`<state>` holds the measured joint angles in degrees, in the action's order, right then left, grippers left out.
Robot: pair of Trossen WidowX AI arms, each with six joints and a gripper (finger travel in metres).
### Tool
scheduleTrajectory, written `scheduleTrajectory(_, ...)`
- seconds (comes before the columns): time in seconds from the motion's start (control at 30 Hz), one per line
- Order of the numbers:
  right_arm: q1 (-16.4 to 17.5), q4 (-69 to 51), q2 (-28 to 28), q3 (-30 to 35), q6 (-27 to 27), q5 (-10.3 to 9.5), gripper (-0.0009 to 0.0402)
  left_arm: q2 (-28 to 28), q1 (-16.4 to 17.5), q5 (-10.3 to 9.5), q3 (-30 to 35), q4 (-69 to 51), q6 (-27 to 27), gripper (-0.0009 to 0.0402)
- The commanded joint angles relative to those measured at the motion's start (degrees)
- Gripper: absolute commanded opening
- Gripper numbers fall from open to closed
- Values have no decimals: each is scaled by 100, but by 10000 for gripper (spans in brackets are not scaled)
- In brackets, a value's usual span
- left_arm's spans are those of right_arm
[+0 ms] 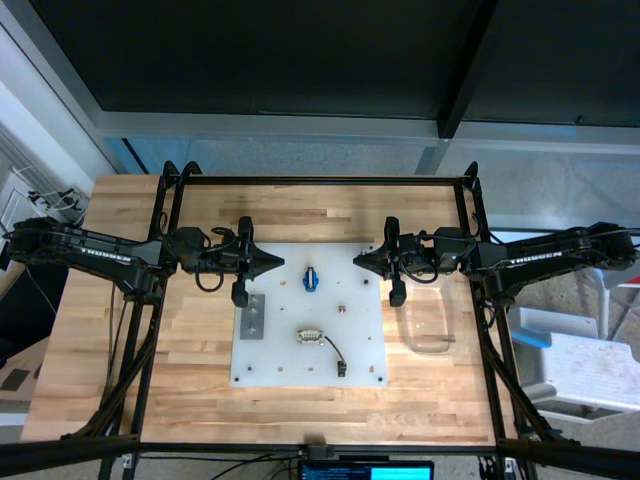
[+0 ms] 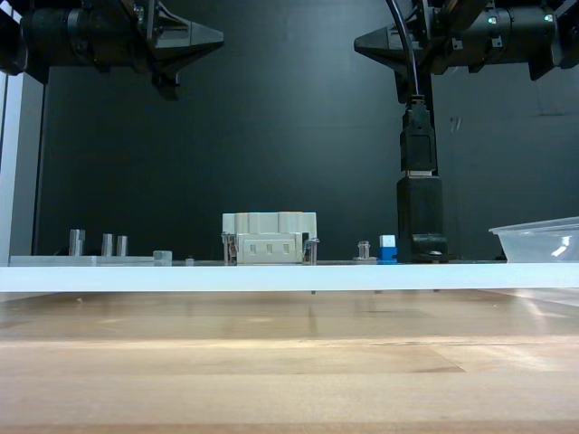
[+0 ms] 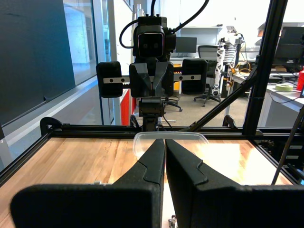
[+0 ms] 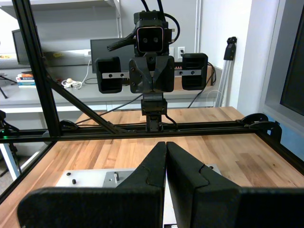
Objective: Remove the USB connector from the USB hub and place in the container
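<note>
2 grippers hover above your white board's (image 1: pixel 290 352) far part: left gripper (image 1: pixel 272 262) and right gripper (image 1: pixel 358 260), both pressed together, empty. 1 USB connector (image 2: pixel 418 145) stands upright, plug down in 1 USB hub (image 2: pixel 421 217) by the board's near edge. 1 container (image 1: pixel 428 320) sits just beside the board's right edge.

White board (image 1: pixel 360 330) bears beige connector block (image 1: pixel 310 338); blue piece (image 1: pixel 309 278) beyond; grey block (image 1: pixel 252 319) left.
</note>
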<state>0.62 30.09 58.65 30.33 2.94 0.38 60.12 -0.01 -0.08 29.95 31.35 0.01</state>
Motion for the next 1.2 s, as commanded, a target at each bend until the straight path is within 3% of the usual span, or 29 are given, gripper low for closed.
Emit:
scheduleTrajectory(0.03, 0, -26, 0, 0, 2, 0, 0, 0, 0, 4, 0, 0, 0, 1)
scheduleTrajectory(0.5, 7, -140, 0, 120, 352, 2, 0, 0, 2, 2, 0, 2, 0, 1)
scheduleTrajectory(0.87, 87, -3032, 0, 1392, 411, 24, 0, 0, 0, 2, 0, 0, 0, 1)
scheduleTrajectory(0.97, 179, -3880, 37, 1755, 417, 203, 0, 0, 0, 2, 0, 2, 0, 1)
scheduleTrajectory(1.13, 348, -5027, 203, 2369, 520, 229, 0, 0, 0, 4, 0, 0, 0, 1)
scheduleTrajectory(1.2, 442, -5403, 319, 2597, 625, 337, 0, 0, 0, 2, 0, 2, 0, 1)
